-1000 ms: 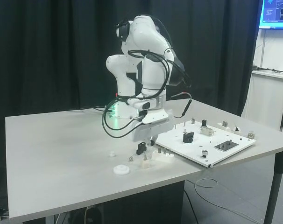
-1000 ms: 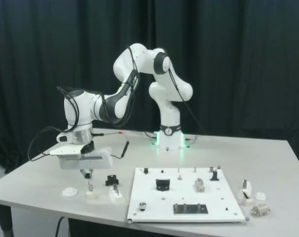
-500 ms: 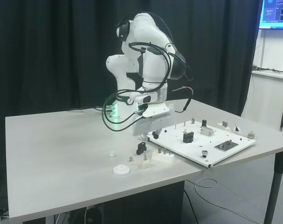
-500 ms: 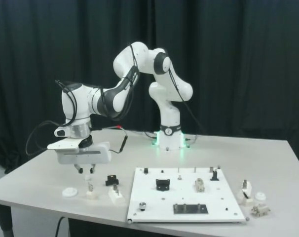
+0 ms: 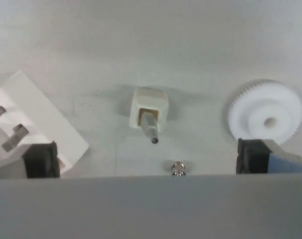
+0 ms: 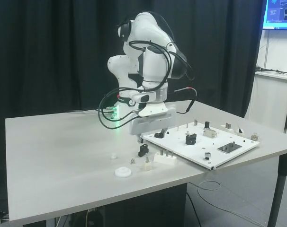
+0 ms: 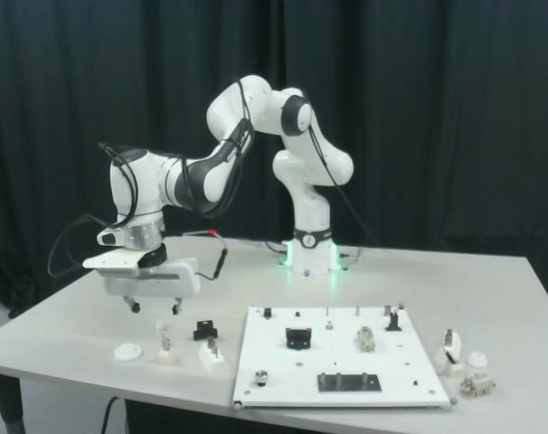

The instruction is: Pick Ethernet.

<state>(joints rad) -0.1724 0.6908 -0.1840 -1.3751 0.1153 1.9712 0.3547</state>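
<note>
Pincer [image 7: 154, 307] hangs above the grey surface [image 7: 66, 316], its 2 fingers spread wide with nothing between them. In the wrist view the black pads [image 5: 40, 160] sit far apart, and straight beneath the gap stands a small white block with a metal pin [image 5: 149, 112]. A white gear [image 5: 265, 113] lies off to one side of that block and a white plug with prongs [image 5: 26, 130] to the other.

Which of these loose pieces is the Ethernet part I cannot tell for certain. My guess is the small black connector [image 7: 203, 330], which sits on the surface between the white plug and the edge of the white board [image 7: 256, 380]. If so, it lies below the pincer and off toward the board, not under the fingers. Its long axis is too small to read.

As for containers, the only holder is the white board, a flat plate that carries a black clip [image 7: 298, 338], a dark flat plate [image 7: 348, 382], a round knob [image 7: 261, 379] and several upright pins. None of the loose parts by the pincer lies on it.

The coming move seems to call for a sideways shift toward the board, then a descent.
</note>
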